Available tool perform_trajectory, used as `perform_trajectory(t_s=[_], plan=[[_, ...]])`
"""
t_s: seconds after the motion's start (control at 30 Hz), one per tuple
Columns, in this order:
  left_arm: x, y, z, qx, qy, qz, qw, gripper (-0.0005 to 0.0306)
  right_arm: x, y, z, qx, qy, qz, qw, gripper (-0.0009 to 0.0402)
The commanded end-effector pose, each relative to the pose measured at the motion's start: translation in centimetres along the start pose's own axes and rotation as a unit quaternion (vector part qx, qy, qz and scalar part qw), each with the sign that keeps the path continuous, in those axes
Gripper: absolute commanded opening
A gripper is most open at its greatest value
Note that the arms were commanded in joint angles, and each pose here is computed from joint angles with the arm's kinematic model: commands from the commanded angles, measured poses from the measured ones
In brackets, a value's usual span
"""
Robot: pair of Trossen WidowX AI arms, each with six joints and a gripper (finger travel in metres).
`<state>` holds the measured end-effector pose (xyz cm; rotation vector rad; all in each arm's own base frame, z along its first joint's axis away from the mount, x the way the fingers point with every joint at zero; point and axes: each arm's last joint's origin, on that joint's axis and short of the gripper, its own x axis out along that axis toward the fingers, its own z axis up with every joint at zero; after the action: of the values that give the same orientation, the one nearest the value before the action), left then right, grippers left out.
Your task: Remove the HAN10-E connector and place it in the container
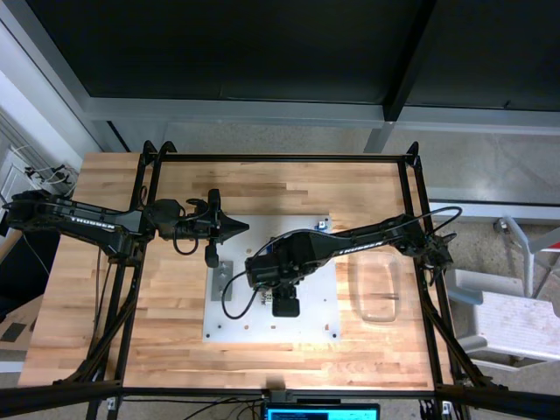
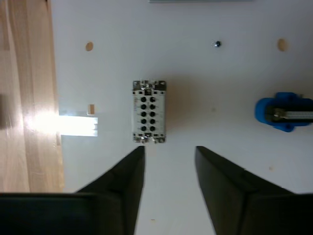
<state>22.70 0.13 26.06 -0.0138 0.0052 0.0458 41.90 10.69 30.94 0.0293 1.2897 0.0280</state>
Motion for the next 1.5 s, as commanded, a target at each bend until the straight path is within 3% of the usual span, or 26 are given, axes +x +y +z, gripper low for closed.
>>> perform_trajectory(t_s=[0.03, 0.23, 0.4, 0.87, 1.5], plan=[[0.0, 0.0, 0.0, 0.0, 0.0, 0.0, 1.0, 0.0, 0.6, 0.4, 0.1, 0.005, 0.002, 0.001, 1.0, 0.02], [0.0, 0.0, 0.0, 0.0, 0.0, 0.0, 1.0, 0.0, 1.3, 1.0, 0.2, 0.008, 0.003, 0.002, 1.0, 0.0263], [0.0, 0.0, 0.0, 0.0, 0.0, 0.0, 1.0, 0.0, 2.2, 1.3, 0.5, 0.006, 0.001, 0.003, 1.0, 0.0293], [0.0, 0.0, 0.0, 0.0, 0.0, 0.0, 1.0, 0.0, 5.3, 1.8, 1.1, 0.001, 0.011, 0.0, 1.0, 0.0295], [0.0, 0.0, 0.0, 0.0, 0.0, 0.0, 1.0, 0.0, 7.8, 1.8, 0.8, -0.012, 0.023, -0.003, 1.0, 0.0295]])
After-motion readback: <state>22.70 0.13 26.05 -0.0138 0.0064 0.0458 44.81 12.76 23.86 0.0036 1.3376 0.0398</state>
